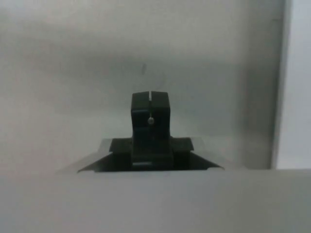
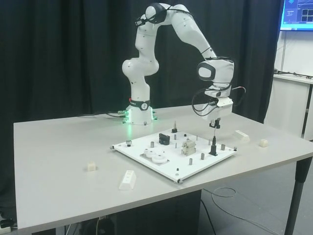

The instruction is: Place D-SUB.

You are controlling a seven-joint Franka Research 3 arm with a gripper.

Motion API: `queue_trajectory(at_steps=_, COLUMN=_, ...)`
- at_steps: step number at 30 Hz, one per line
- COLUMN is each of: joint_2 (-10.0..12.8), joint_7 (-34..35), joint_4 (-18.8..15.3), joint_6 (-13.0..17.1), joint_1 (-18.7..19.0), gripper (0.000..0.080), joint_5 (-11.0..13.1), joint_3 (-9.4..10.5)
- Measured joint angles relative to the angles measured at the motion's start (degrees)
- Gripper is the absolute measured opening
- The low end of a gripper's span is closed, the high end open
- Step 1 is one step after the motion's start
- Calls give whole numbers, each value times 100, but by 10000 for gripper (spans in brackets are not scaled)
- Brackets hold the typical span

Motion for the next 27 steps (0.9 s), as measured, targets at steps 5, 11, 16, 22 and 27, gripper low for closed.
queue_trajectory(at_steps=5, joint_2=182, joint_7=22, joint_4=95, joint_6=44, joint_1=41, gripper=154, joint_5=0, joint_3=0)
queue_trajectory(at_steps=11, joint_2=393, joint_7=26, joint_4=213, joint_6=98, joint_1=85, gripper=154, joint_5=0, joint_3=0)
queue_trajectory(at_steps=16, joint_2=541, joint_7=73, joint_4=306, joint_6=114, joint_1=123, gripper=154, joint_5=0, joint_3=0)
queue_trajectory(at_steps=22, joint_2=654, joint_7=74, joint_4=405, joint_6=107, joint_1=156, gripper=154, joint_5=0, joint_3=0)
queue_trajectory(at_steps=27, joint_2=661, joint_7=74, joint_4=497, joint_6=30, joint_1=173, gripper=271, joint_5=0, joint_3=0)
